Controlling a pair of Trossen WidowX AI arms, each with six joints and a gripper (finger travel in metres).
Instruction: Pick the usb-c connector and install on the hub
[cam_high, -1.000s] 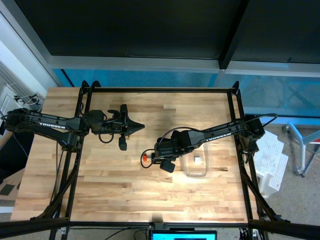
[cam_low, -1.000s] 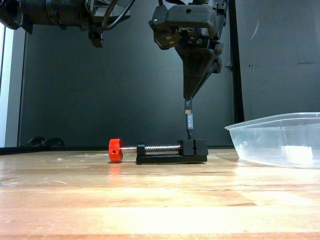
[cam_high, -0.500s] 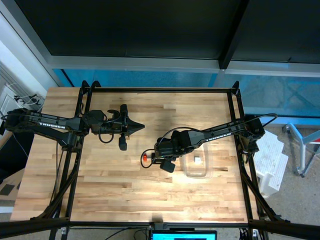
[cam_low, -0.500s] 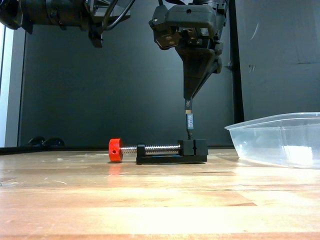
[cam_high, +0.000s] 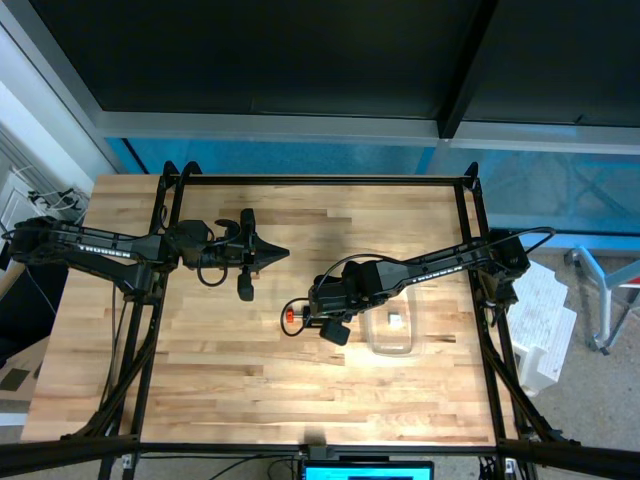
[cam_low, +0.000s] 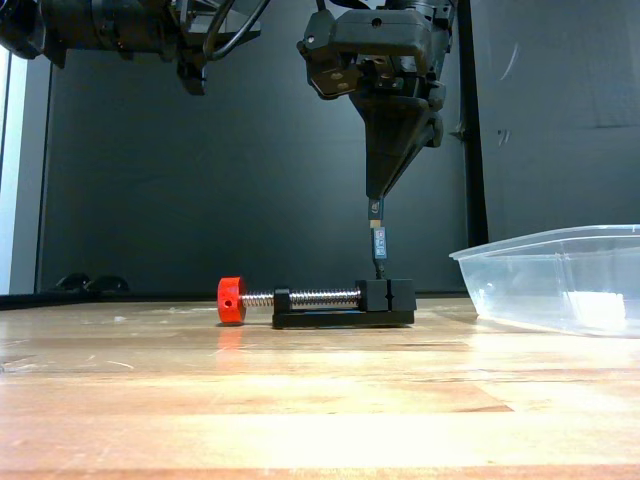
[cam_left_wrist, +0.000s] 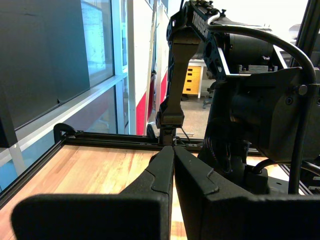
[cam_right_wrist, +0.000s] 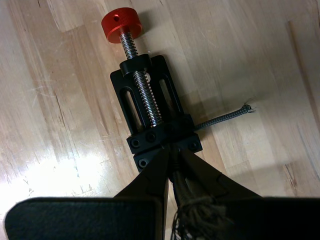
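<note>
At the left, the left gripper (cam_high: 285, 253) hangs above the wooden table (cam_high: 200, 380), well apart from the work and pointing to the right. Its fingers (cam_left_wrist: 162, 167) are pressed together with nothing between them.

Nearer the middle of the table the hub (cam_low: 340, 305) lies flat. It is a small black block with an orange-red knob (cam_low: 231, 300) at its left end, and a threaded screw (cam_low: 315, 297) runs from the knob into the block. In the right wrist view a thin braided strand (cam_right_wrist: 225, 118) lies on the wood, reaching out from beside the hub's thick end.

Directly over that thick right end the right gripper (cam_low: 375, 203) points straight down. Its fingers are drawn narrow, pinching the top of the usb-c connector (cam_low: 378, 240). The connector hangs upright below the fingertips, and its lower end meets the top of the hub's right-hand block. The pictures do not show whether it is seated in the block or only touching it.

To the right of the hub, near but apart from it, stands a clear plastic tray (cam_low: 520, 262). A small pale square piece (cam_high: 396, 319) lies inside it.
</note>
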